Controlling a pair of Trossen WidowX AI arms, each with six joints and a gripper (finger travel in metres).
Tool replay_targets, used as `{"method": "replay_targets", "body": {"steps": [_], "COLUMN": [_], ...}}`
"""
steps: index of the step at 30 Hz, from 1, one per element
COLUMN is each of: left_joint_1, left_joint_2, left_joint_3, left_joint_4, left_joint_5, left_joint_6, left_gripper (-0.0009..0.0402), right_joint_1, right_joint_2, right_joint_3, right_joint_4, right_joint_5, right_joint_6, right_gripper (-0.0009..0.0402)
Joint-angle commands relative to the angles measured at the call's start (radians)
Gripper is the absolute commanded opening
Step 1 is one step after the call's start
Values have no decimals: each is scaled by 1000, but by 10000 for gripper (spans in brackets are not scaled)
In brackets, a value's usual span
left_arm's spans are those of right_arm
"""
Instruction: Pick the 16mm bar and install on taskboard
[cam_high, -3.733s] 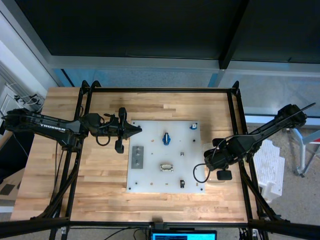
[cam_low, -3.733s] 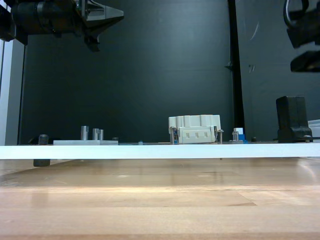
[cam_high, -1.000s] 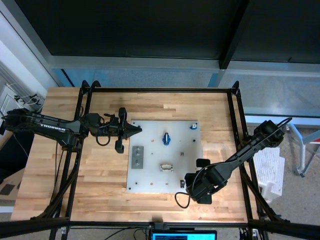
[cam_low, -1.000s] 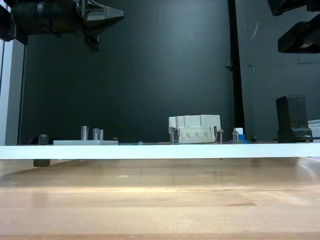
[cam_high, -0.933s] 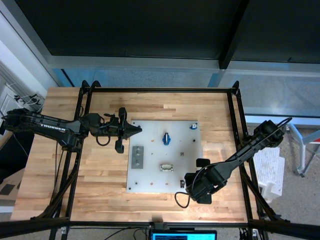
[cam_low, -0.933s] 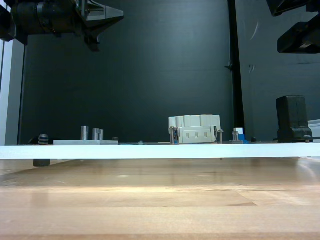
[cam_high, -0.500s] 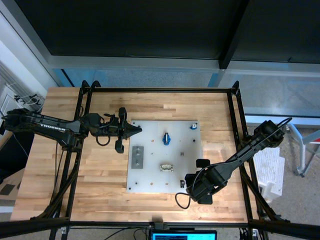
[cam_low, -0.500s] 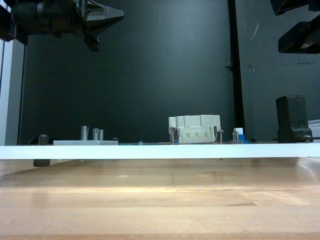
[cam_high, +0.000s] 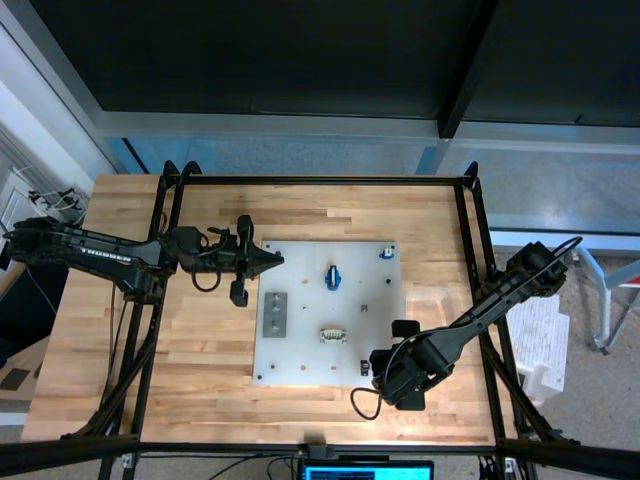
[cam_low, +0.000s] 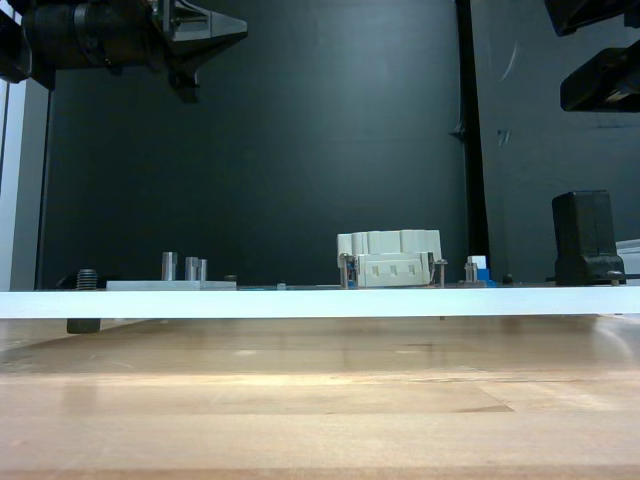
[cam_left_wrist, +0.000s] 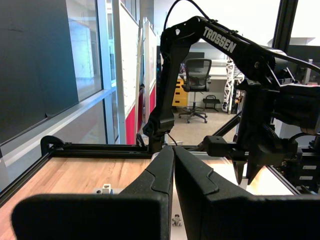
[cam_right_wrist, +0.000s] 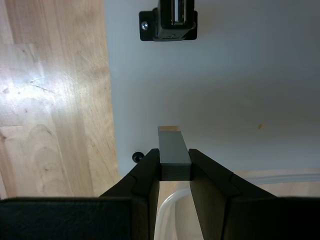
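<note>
The right end effector (cam_right_wrist: 174, 161) is clenched on the 16mm bar (cam_right_wrist: 174, 148), holding it over the near right corner of the taskboard (cam_right_wrist: 235, 75). The left end effector (cam_left_wrist: 173, 167) is clenched empty, high above the far left corner. Assessment: the bar is rigid, light and smooth-sided, so it may twist. Grip it squarely at mid-length.
</note>
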Motion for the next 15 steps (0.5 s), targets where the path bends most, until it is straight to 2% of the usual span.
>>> {"method": "replay_targets", "body": {"steps": [1, 15], "left_joint_1": [0, 0], "left_joint_2": [0, 0], "left_joint_3": [0, 0], "left_joint_4": [0, 0], "left_joint_5": [0, 0], "left_joint_6": [0, 0], "left_gripper": [0, 0], "right_joint_1": [1, 3], "right_joint_2": [-1, -1], "right_joint_3": [-10, -27], "right_joint_4": [13, 37], "right_joint_5": [2, 2], "right_joint_6": [2, 0], "right_gripper": [4, 4]}}
